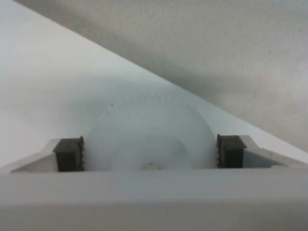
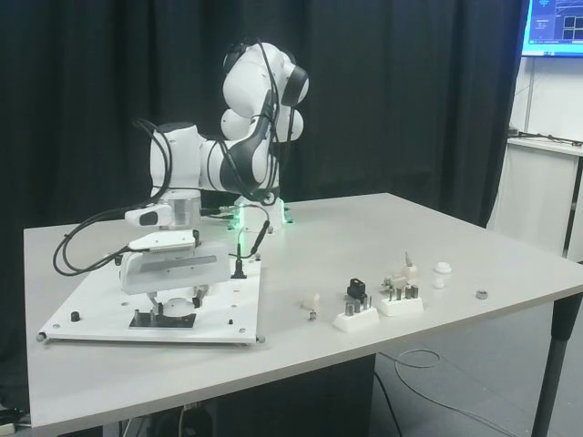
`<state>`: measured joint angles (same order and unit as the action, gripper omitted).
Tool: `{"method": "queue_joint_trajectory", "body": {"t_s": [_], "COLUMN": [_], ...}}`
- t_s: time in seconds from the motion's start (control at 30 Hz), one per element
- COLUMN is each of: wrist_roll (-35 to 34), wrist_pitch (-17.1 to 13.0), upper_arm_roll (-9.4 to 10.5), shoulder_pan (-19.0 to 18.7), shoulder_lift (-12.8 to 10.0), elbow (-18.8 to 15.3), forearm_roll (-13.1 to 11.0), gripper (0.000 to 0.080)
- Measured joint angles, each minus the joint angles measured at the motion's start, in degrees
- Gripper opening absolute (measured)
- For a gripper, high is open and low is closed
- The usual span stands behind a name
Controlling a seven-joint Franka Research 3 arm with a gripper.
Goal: Insert large gear.
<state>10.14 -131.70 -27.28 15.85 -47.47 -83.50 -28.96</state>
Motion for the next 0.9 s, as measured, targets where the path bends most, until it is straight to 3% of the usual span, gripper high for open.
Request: {"method": "queue_joint_trajectory", "body": {"t_s": [0.5, 0.9], "wrist_roll": [0.0, 0.2], "wrist_pitch": [4.0, 5.3], "upper_arm_roll": [-0.46, -0.85], "shoulder_pan": [0.3, 0.3], "shoulder_lift": [-0.4, -0.6], "elbow": [0.5, 0.3], "forearm_roll": [0.1, 0.2], "gripper": [0.0596, 0.0596]}}
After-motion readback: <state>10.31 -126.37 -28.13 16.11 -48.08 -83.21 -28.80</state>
